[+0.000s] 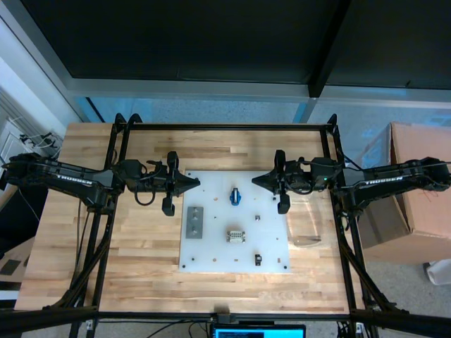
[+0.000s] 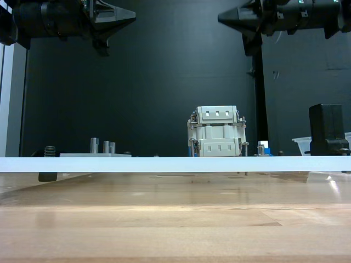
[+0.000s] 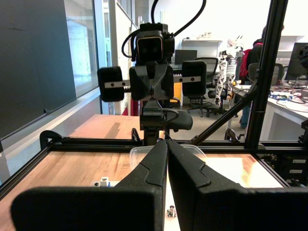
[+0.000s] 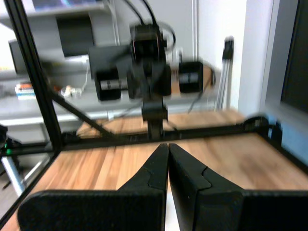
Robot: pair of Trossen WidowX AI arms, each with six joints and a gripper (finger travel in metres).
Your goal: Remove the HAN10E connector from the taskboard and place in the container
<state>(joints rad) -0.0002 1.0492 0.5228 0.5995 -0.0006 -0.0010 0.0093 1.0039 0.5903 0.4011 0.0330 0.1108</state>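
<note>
Left tool [image 3: 167,142] (fingers together) hides much of the container [image 3: 137,154]; right tool [image 4: 168,146] covers the taskboard [image 1: 211,253].

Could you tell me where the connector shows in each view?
High: connector seated on board; left gripper and right gripper above its far side, jaws shut.
Low: connector centre, upright.
Left wrist: not in it.
Right wrist: not in it.
Landmark: container, right of board, high and low.

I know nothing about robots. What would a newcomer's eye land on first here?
The left gripper and right gripper point at each other, nose to nose, high above the far edge of the white task board, both with fingers shut on nothing. Below them the grey HAN10E connector stands upright in its seat near the board's middle, untouched. A clear container sits just right of the board.
</note>
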